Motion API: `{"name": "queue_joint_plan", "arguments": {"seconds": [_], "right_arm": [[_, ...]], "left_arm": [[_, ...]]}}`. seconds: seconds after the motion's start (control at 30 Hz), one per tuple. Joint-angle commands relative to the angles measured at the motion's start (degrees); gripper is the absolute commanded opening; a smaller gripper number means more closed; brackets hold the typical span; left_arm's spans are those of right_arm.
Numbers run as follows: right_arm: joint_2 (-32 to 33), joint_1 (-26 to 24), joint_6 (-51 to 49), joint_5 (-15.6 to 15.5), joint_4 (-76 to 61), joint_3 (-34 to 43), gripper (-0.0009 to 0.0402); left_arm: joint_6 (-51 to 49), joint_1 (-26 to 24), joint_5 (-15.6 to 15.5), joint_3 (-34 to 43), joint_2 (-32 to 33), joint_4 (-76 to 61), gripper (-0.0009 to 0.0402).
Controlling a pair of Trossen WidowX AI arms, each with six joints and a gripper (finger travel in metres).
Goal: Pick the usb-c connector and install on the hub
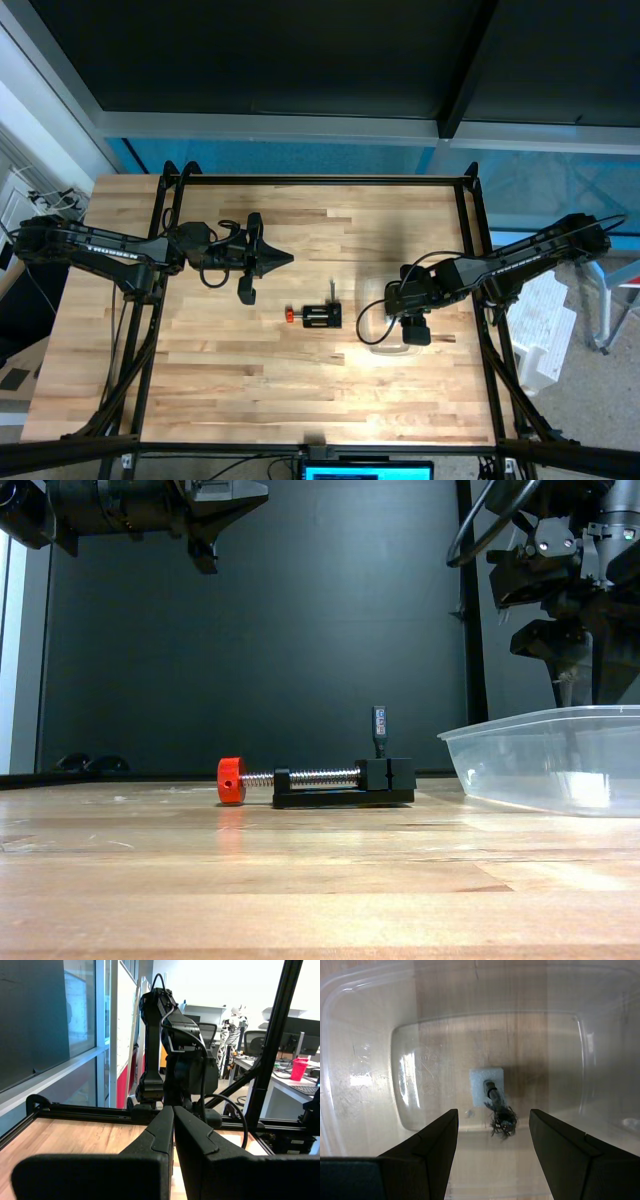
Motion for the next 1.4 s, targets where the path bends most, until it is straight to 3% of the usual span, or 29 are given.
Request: {"name": "queue_joint_plan", "arguments": {"seconds": [0.03,0.43,1.03,1.4], "right_arm": [[0.0,0.1,0.0,0.0,1.0,-0.6,0.0197],[3.4,0.4,-0.2,0.1,4.8,-1.3,0.0197],[3.4,0.7,-0.2,1.4,4.9,-1.8,0.0194],[3.4,0.8,-0.8,1.4,4.9,-1.8,0.0121]], "left_arm": [[0.0,0.0,0.0,0.0,0.0,0.0,0.0],[0.0,0.0,0.0,0.0,0.0,0.0,0.0],[0.0,0.0,0.0,0.0,0.0,0.0,0.0],[0.0,0.0,0.0,0.0,0.0,0.0,0.0]]}}
